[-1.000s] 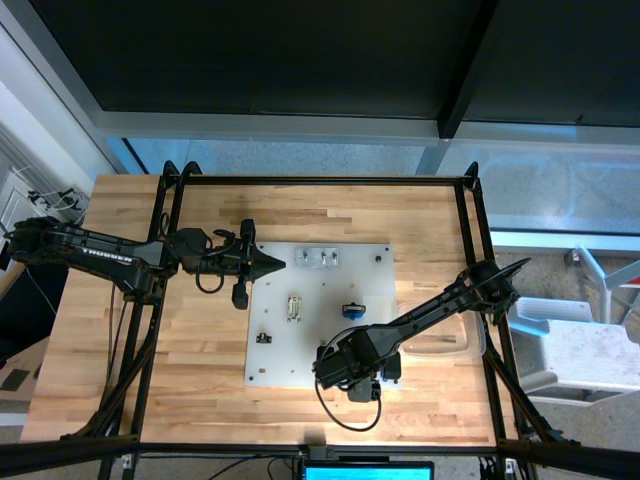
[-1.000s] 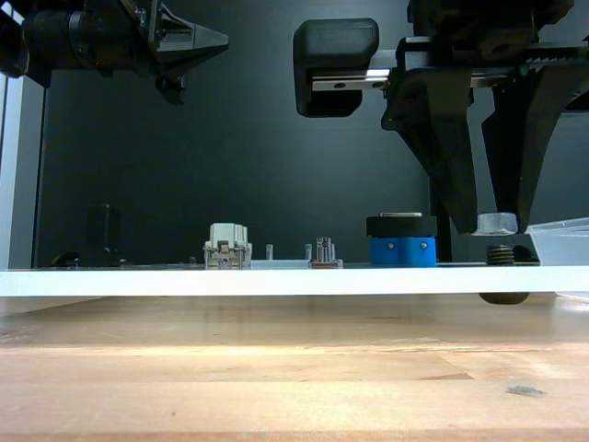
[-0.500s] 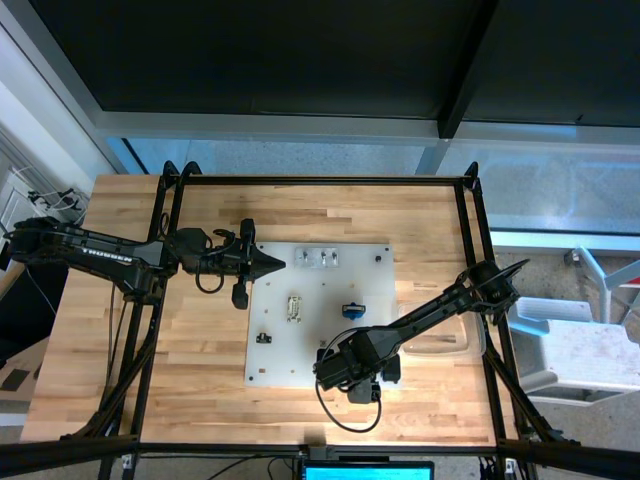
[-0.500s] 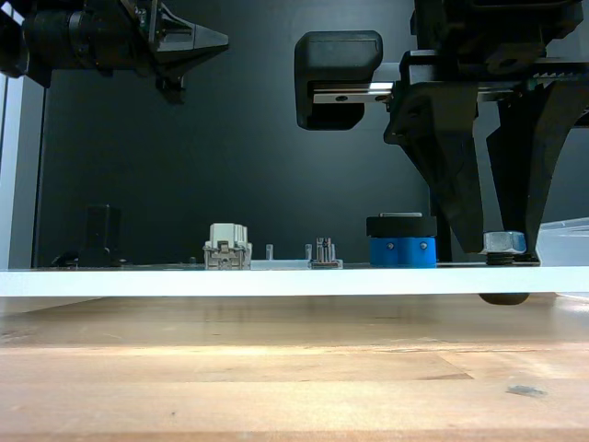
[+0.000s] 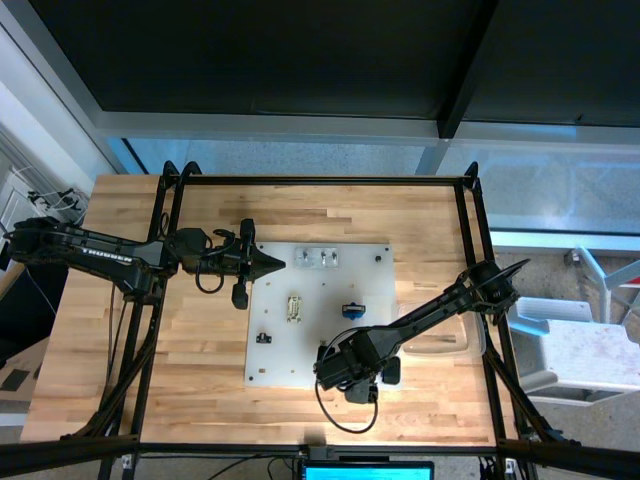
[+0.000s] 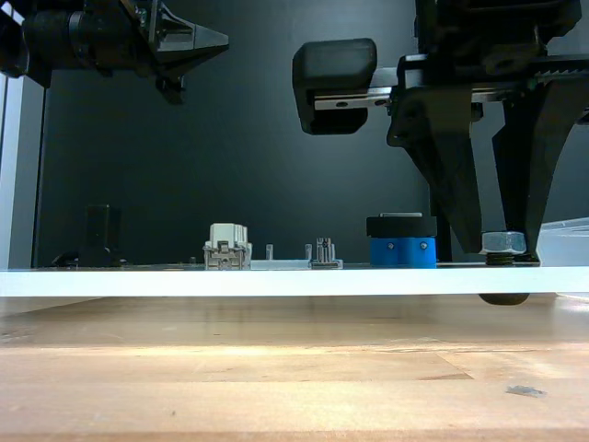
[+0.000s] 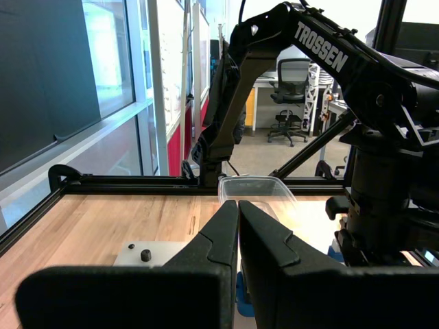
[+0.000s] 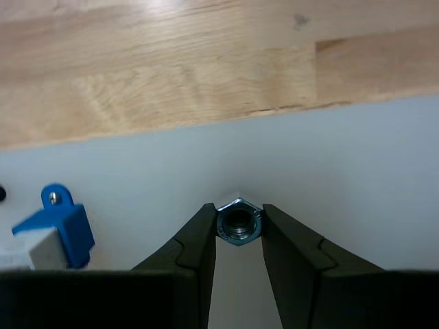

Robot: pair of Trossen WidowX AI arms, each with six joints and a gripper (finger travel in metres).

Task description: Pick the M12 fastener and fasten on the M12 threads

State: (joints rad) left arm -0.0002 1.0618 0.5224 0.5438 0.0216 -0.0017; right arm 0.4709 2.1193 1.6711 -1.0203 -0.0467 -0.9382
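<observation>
The small silver nut (image 6: 502, 242) sits on top of its black ribbed stud (image 6: 502, 260) near the white board's (image 5: 272, 352) near right edge. A little of the ribs shows under it. My right gripper (image 6: 502, 238) points straight down over the stud, shut on the nut. In the right wrist view the nut (image 8: 238, 223) is pinched between the two fingers (image 8: 197, 236), its hole dark. In the high view the right gripper (image 5: 360, 378) hides nut and stud. My left gripper (image 5: 280, 263) hovers shut at the board's far left edge, holding nothing (image 7: 237, 226).
A blue connector block (image 6: 401, 250) stands just left of the stud. A grey connector (image 6: 227, 247) and small silver post (image 6: 323, 251) sit mid-board. The clear tray (image 5: 446, 346) lies right of the board, under the right arm.
The right gripper came down with the nut from just above the bare stud onto the stud's top. Its wrist has since turned slightly. The left arm has not moved.
</observation>
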